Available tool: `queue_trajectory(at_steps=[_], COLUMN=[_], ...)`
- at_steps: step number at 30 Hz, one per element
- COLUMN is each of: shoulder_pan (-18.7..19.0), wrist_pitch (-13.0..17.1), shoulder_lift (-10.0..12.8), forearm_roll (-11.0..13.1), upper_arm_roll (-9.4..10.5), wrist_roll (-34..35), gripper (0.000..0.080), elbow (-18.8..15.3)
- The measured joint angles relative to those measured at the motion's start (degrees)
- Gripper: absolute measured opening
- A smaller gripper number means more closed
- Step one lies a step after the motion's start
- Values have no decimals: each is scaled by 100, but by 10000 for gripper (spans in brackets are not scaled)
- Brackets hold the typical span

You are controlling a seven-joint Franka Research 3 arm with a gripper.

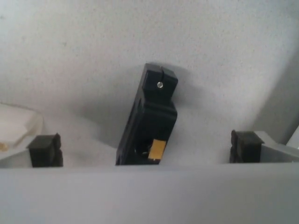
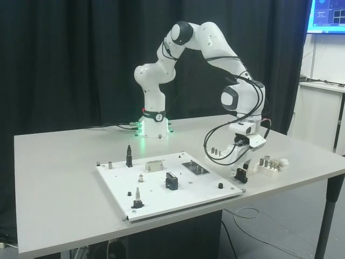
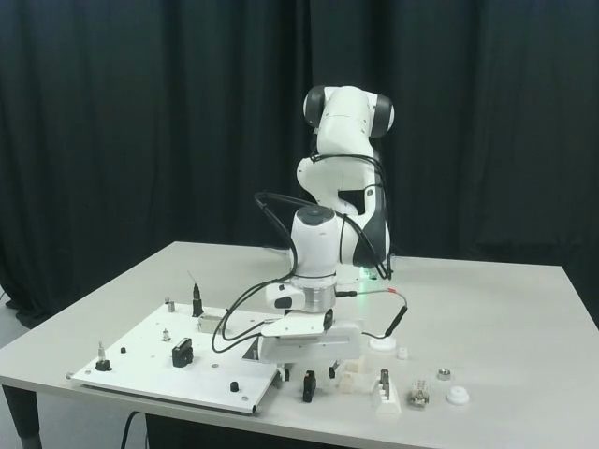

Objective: Pick D-SUB.

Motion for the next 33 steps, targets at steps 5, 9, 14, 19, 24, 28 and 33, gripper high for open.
queue_trajectory(at_steps=[5,9,14,19,24,28,33], shoulder_pan=[-17,-31,-60,-73,-73,-73,-73], wrist_pitch=[95,179,275,308,335,346,347], shoulder_lift=[3,3,5,8,8,8,8], forearm_roll=[4,12,16,15,15,15,15], upper_arm_roll=[20,35,70,82,85,88,93], wrist_roll=[31,66,137,137,137,137,137], gripper=[800,800,800,800,530,346,346], elbow=[-48,-90,-128,-130,-130,-130,-130])
